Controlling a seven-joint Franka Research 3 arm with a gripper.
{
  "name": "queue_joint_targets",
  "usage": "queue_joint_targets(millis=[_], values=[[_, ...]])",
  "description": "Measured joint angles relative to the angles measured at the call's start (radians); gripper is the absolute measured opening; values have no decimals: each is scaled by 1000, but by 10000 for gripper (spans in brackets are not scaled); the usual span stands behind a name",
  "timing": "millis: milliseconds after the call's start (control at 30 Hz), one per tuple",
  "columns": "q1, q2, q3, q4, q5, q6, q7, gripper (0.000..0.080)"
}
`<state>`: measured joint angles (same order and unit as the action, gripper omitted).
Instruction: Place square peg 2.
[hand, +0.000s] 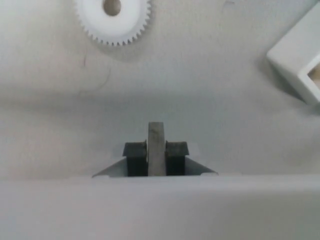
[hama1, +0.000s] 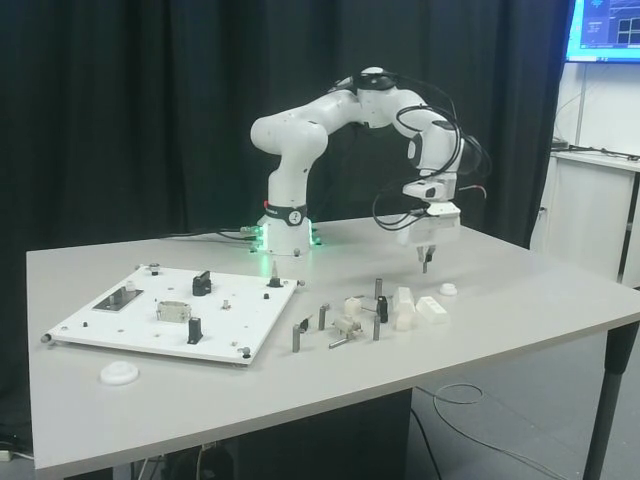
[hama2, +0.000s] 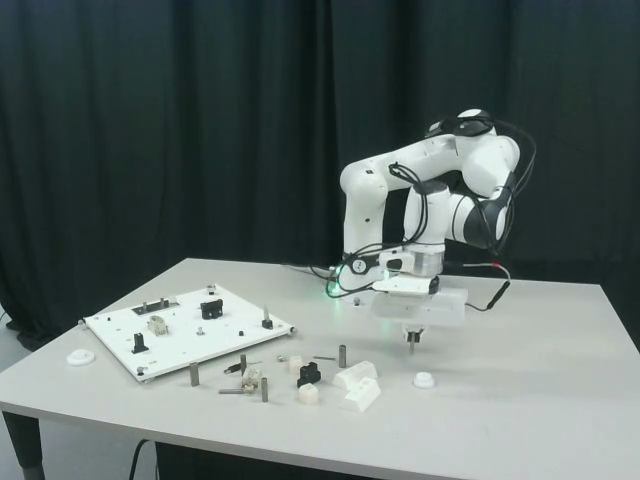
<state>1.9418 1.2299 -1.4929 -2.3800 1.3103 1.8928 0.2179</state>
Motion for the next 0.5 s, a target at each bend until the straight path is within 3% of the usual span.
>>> queue_joint_targets(millis=[467, 500], values=[[-32, 0, 35, 28, 2, 9, 0, 74], [-33, 0, 36, 29, 2, 9, 0, 232]])
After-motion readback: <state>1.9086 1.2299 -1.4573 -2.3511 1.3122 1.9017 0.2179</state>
